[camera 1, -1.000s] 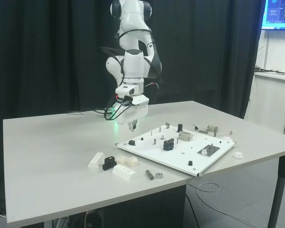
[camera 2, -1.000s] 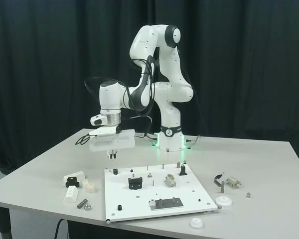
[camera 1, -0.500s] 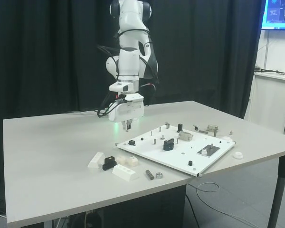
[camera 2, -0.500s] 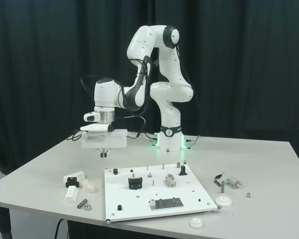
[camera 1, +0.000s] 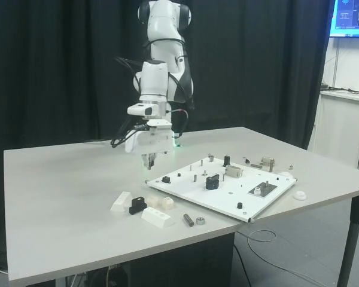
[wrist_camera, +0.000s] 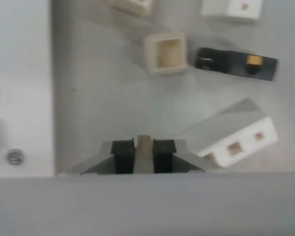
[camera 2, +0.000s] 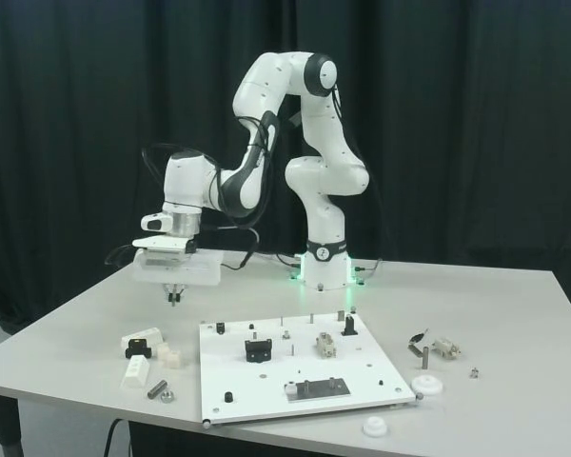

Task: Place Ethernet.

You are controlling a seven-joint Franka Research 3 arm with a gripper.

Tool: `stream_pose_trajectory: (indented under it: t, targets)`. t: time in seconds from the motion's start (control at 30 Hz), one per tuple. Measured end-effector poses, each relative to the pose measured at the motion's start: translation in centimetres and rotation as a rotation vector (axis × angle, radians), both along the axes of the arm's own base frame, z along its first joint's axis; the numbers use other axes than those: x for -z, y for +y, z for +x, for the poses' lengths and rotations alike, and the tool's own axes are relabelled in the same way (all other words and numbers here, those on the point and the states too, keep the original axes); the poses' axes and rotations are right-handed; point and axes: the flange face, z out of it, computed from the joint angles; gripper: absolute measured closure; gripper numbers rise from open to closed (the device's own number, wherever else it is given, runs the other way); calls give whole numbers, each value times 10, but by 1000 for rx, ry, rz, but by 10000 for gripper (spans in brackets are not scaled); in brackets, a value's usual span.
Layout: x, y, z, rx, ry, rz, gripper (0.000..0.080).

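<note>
A white robot arm stands bolted at the far side of a grey table [camera 2: 514,333]. Its gripper [camera 2: 174,296] hangs in the air above the loose parts that lie beside a white board [camera 2: 300,369]. Over the last second the arm has swung away from the near corner of the board and out over the bare table, rising a little as it goes; nothing else on the table has shifted.

In the wrist view the two black fingertips [wrist_camera: 123,155] sit close together with only a narrow gap, and nothing is pinched between them, so the gripper [wrist_camera: 143,156] is nearly pressed together and empty.

Below it lie several loose pieces:
- a long white block [wrist_camera: 238,141] with small square openings
- a small square cup-shaped part [wrist_camera: 166,52]
- a black piece [wrist_camera: 236,63]

Which of these is the Ethernet part I cannot say for certain; it is most likely the black piece [camera 2: 139,350], which rests on the table among the white blocks, just beside the board and well below the gripper.

My reading is that the arm is travelling toward this cluster to fetch the part. The pick-up has not begun, so placing on the board is some way off.
</note>
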Motion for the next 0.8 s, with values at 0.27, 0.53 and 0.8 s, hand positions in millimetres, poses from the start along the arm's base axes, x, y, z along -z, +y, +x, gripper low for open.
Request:
stream_pose_trajectory:
  t: [0.27, 0.53, 0.8]
  targets:
    - [0, -21, 10, -3, -7, -26, 726]
    - [10, -28, 9, -31, 29, -24, 726]
    - [25, -31, 4, -36, 64, -13, 726]
